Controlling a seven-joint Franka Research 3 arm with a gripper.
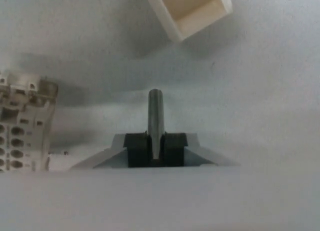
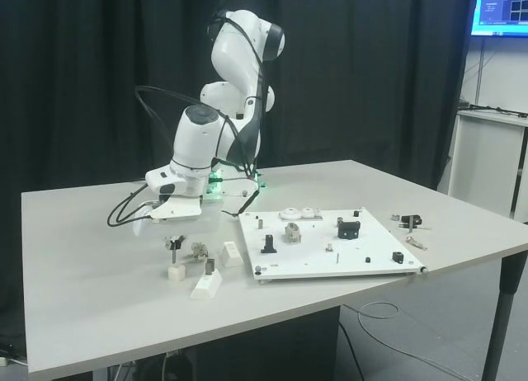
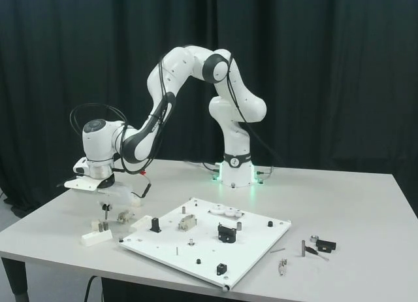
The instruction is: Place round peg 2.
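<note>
Holding the peg was pretty much all the gripper [image 1: 156, 150] was doing at that point: the two black fingers [image 1: 136, 150] were closed nearly all the way, with the grey round peg [image 1: 155, 122] pinched upright between them and most of its length sticking out below the pads, which I'd guess was meant to leave a free end to go into a hole. In the wrist view the peg hung over bare grey table [image 1: 260, 106], with a white open box [image 1: 190, 10] a bit beyond it and a white connector block [image 1: 22, 126] with rows of sockets off to one side. From the room cameras the gripper [image 2: 174, 247] sat low, among the small loose parts [image 2: 206, 270] on the table beside the white assembly board [image 2: 330, 245], not over the board itself. So the peg looked picked but nowhere near its hole, and my read was that the carry to the board was the next big bit. Further back on the board were a black bracket [image 2: 348, 228] and some white round pieces [image 2: 299, 214], and well past those a few stray tools [image 2: 408, 224] near the far table edge. I couldn't tell from these shots which hole was meant for it.
</note>
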